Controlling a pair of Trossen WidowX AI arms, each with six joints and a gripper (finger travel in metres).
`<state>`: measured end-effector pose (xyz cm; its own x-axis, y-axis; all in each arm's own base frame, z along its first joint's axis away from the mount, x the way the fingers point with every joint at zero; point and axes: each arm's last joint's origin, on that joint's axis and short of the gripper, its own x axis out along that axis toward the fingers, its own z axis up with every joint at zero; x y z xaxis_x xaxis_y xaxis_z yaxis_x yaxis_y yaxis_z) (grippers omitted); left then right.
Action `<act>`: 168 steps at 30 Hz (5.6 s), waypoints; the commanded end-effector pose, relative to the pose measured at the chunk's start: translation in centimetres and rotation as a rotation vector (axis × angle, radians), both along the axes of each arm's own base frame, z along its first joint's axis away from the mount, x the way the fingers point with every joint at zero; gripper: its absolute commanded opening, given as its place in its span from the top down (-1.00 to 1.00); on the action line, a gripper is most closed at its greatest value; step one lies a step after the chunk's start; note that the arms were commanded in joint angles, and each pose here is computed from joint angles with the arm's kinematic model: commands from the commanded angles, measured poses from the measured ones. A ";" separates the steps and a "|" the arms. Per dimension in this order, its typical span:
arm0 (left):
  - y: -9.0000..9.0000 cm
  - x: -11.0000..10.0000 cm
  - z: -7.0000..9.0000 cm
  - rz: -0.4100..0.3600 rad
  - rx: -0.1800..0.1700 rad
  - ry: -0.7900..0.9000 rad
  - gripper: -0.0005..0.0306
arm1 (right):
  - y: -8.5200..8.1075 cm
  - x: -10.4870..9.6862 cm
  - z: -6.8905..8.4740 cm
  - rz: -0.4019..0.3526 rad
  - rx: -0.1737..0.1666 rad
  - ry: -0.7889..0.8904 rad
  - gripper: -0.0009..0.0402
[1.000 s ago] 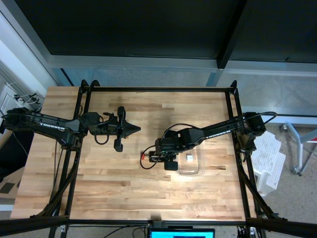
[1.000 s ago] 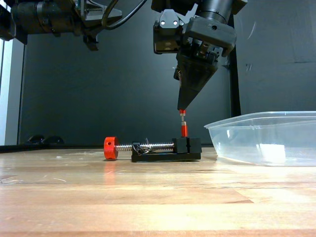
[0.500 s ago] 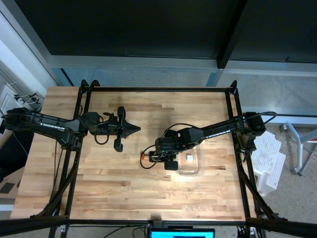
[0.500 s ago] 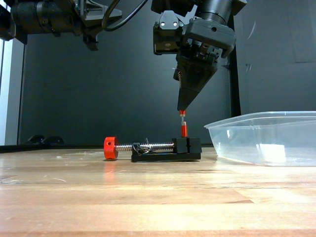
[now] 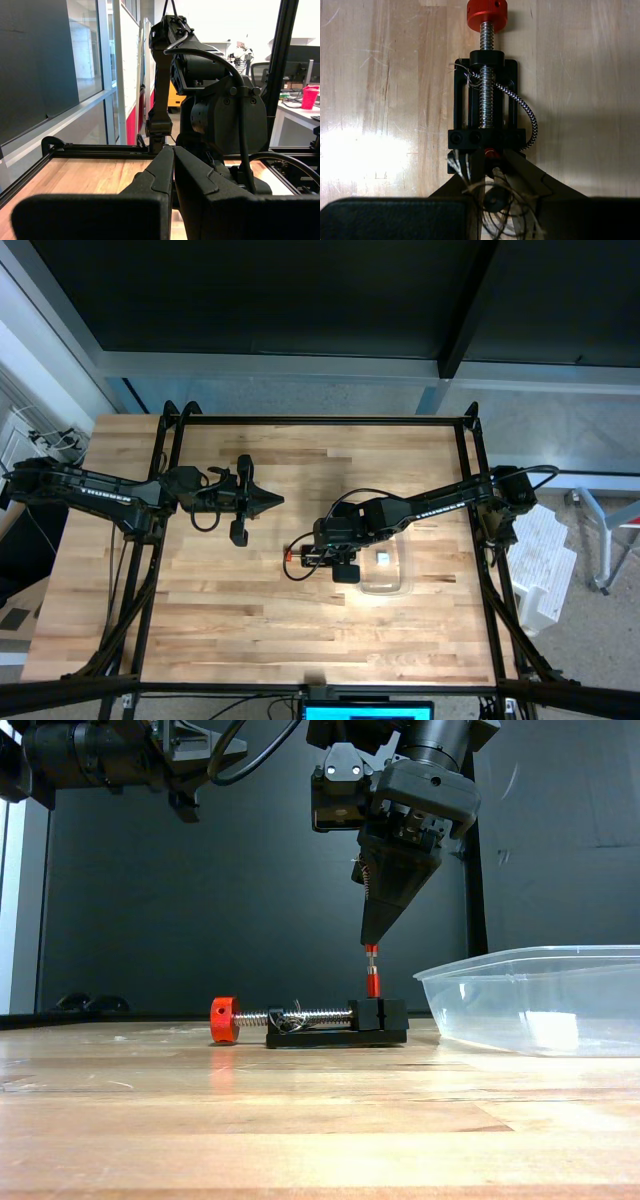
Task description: Pick the RCA connector and install on taskboard
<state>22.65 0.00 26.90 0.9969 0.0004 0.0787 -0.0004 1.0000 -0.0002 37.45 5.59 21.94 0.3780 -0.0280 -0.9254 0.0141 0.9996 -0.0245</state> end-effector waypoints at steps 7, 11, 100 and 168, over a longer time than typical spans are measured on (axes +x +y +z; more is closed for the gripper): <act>0.0 0.0 0.0 0.000 0.000 0.000 0.96 | 0.0 0.0 0.0 0.000 0.000 0.000 0.90; 0.0 0.0 0.0 0.000 0.000 0.000 0.96 | 0.0 -0.1 -0.1 0.000 0.000 0.003 0.90; 0.0 0.0 0.0 0.000 0.000 0.000 0.96 | -0.7 -1.7 2.0 -0.010 0.016 -0.081 0.18; 0.0 0.0 0.0 0.000 0.000 0.000 0.97 | -5.9 -12.3 8.4 0.069 0.012 -0.941 0.96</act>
<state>22.65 0.00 26.89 0.9969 0.0004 0.0783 -0.0004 1.0000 -0.0002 25.35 -0.28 30.39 0.9666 0.0307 -0.2546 -0.0376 0.9990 -0.0223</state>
